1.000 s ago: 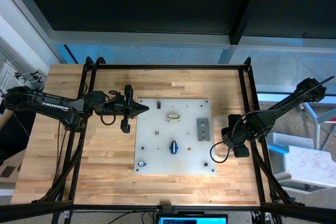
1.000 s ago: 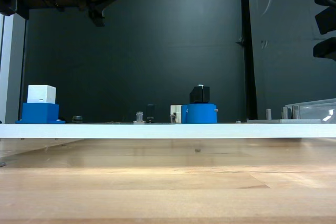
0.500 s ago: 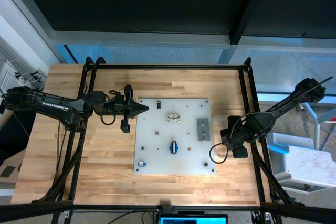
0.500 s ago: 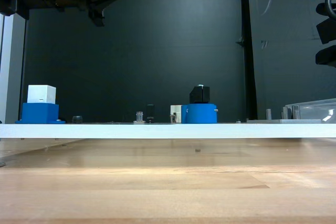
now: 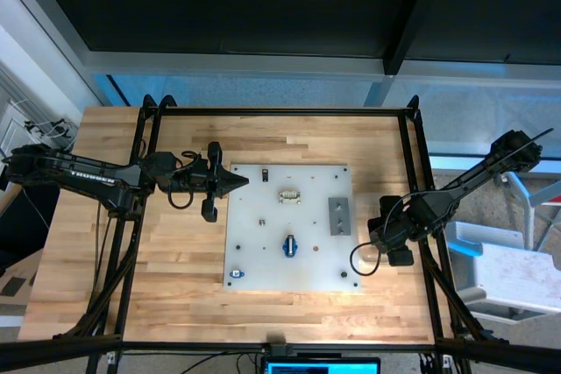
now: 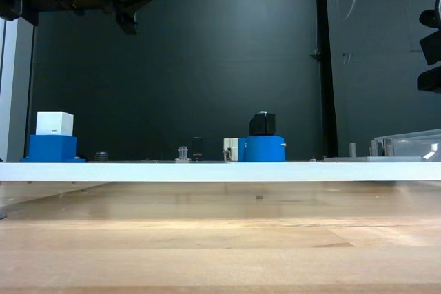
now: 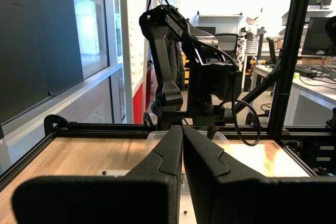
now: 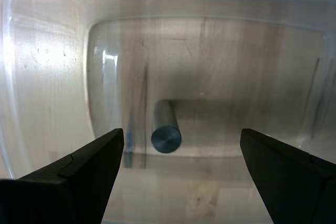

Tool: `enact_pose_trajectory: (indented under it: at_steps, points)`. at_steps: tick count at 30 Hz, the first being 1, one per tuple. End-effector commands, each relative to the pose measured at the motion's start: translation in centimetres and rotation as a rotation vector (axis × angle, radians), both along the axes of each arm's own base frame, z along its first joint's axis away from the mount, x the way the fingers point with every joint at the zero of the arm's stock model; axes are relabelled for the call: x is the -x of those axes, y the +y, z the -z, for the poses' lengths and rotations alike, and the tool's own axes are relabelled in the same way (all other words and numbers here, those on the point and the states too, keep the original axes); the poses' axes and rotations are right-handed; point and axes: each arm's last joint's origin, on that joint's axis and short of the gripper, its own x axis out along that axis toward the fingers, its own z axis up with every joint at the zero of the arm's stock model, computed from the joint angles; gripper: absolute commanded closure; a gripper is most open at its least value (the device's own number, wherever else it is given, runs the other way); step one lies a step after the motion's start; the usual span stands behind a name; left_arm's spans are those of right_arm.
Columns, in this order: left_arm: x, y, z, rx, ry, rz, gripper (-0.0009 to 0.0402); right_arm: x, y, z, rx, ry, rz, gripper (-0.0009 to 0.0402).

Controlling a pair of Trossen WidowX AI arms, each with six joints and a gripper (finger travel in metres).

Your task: Pick the 16mm cylinder and place it in the taskboard

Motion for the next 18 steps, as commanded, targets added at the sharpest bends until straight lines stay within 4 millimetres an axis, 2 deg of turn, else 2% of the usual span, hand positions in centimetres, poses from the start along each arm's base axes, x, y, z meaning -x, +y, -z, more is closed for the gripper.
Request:
enact_pose_trajectory:
  at_steps: [1, 18]
  points:
    - [0.0, 0.0, 0.0, 0.000, 0.000, 0.000, 0.0393, -0.1, 0.1, 0.2, 0.001, 0.003, 0.006, 0.0082]
    - [0.0, 0.0, 0.0, 0.000, 0.000, 0.000, 0.0393, 0.0, 0.4, 1.3, -0.012, -0.002, 0.057, 0.0083]
